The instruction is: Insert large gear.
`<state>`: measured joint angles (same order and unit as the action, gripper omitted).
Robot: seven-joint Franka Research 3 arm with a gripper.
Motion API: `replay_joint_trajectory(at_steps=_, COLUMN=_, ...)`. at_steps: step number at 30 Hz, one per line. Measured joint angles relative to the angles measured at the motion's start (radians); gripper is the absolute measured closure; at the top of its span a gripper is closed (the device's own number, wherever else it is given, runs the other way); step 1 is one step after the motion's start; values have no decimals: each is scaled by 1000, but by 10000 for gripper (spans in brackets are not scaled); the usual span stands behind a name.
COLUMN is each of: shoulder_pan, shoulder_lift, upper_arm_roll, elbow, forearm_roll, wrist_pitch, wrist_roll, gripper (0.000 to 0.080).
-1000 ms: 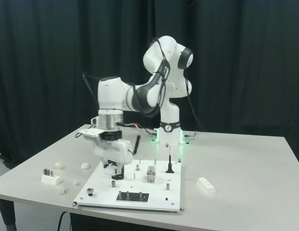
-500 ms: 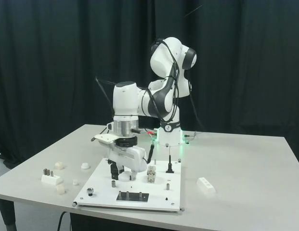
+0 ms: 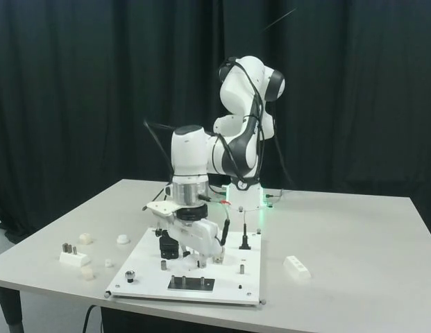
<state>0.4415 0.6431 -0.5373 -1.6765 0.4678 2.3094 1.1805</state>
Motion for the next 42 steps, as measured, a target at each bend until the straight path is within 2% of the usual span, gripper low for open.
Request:
replay_joint_trajectory(at_steps=14, shoulder_pan=0, shoulder_lift=41, upper_arm_roll=21, elbow=-1, forearm_roll=-10, wrist_pitch=0, wrist_roll=15, gripper=209)
replay_joint_trajectory(at_steps=33, shoulder_pan=0, shoulder_lift=46, upper_arm_roll=27, elbow=-1, forearm_roll=-22, wrist_pitch=3, wrist_roll=15, gripper=209)
replay_joint_trajectory(at_steps=42, shoulder_pan=-1, shoulder_lift=56, upper_arm_roll=36, elbow=-3, forearm_roll=-22, wrist_pitch=20, wrist_roll=15, gripper=209)
